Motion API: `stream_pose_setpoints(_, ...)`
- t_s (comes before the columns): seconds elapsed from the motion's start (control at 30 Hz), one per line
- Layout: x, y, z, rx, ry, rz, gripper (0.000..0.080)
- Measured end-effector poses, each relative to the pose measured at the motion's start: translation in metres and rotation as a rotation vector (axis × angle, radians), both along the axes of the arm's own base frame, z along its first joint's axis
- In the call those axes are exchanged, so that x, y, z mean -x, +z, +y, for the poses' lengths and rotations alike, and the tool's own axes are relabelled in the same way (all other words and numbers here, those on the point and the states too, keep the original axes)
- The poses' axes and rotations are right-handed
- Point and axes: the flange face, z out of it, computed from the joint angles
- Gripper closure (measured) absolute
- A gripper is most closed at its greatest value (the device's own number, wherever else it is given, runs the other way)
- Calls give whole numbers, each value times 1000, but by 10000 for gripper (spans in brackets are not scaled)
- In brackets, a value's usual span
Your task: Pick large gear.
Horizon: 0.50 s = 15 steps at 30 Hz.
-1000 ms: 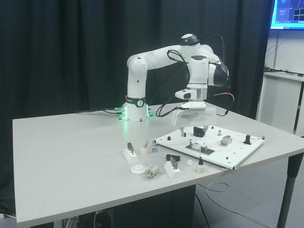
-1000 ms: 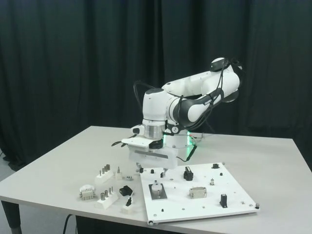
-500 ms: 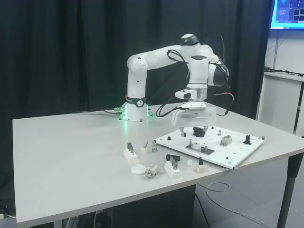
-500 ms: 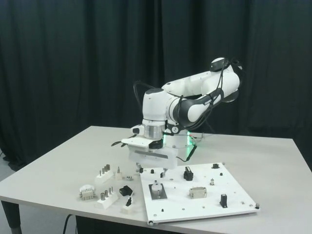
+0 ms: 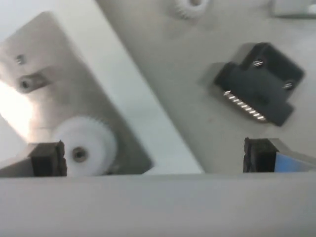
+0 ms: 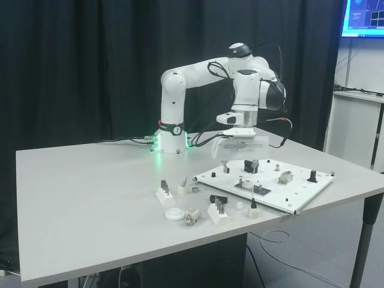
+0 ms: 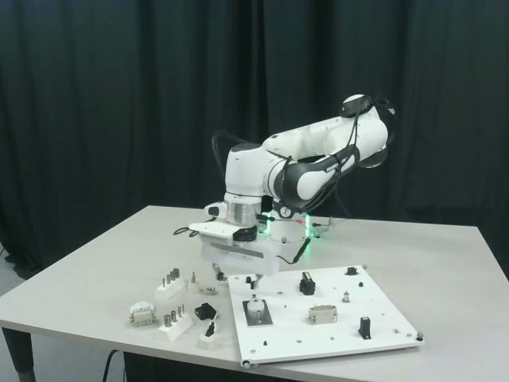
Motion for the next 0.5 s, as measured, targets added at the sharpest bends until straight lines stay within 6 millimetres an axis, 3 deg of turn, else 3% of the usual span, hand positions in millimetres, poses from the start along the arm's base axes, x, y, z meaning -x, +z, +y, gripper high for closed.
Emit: stream_pose_setpoints(0.5,-1,7,-70,57,60,-12,3)
